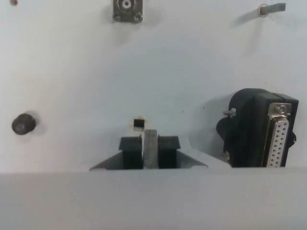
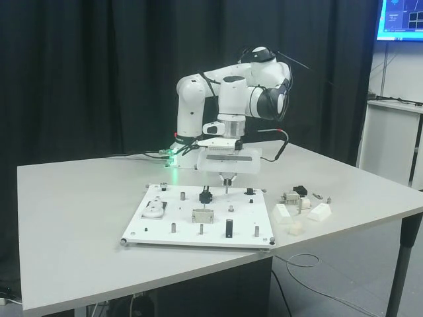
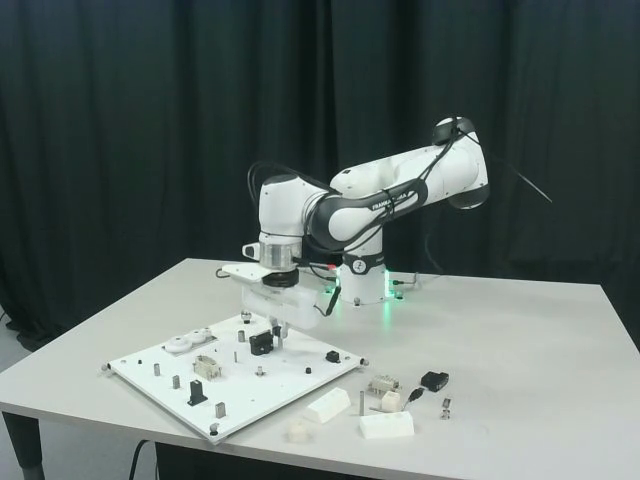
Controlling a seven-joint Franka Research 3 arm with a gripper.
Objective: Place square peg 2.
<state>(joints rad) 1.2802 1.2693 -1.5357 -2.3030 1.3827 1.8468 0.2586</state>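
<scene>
The gripper (image 1: 150, 151) is seen clamped on the top of the square peg (image 1: 150, 143), a small, stiff, smooth bar that looks light and is held upright just beside the square hole (image 1: 139, 124) in the white board (image 1: 86, 72).

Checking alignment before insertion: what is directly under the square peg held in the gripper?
Under the grey square peg, clamped in the gripper, lies the white board. A small square hole sits just beyond its tip. The peg's lower end and the board beneath it are hidden.
</scene>
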